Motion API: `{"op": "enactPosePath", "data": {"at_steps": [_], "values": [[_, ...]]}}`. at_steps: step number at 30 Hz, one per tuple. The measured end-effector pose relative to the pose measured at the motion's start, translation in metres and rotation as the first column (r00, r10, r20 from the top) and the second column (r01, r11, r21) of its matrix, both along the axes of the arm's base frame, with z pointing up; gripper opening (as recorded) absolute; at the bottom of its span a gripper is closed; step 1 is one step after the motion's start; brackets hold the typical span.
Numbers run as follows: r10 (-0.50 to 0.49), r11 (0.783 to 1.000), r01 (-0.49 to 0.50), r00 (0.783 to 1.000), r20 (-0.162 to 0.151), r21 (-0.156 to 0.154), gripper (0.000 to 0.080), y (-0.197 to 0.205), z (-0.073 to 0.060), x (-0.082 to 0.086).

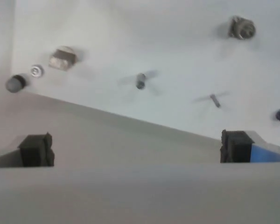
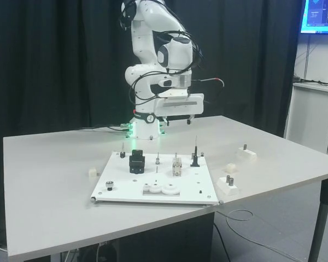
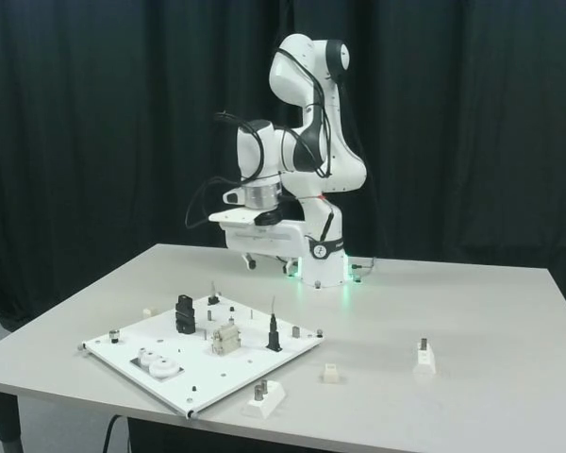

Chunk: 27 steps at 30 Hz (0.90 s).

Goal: Pick round peg 3.

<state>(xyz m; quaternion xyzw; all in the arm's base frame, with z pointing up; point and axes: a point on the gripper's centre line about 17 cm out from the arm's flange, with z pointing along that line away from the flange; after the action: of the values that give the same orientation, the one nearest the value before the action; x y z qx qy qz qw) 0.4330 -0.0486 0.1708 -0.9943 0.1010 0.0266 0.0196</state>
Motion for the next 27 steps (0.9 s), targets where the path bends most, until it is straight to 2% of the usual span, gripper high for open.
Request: {"op": "enactPosePath", "data": {"at_steps": [10, 18, 27], "values": [[0.029, 0.999, -0.031, 0.995, 0.094, 0.017, 0.0800, 0.019, 0.001, 0.041], [0.034, 0.999, -0.035, 0.986, 0.161, 0.000, 0.0800, 0.032, -0.001, 0.080], [0.037, 0.999, -0.033, 0.976, 0.215, -0.024, 0.0800, 0.043, -0.005, 0.125]]}}
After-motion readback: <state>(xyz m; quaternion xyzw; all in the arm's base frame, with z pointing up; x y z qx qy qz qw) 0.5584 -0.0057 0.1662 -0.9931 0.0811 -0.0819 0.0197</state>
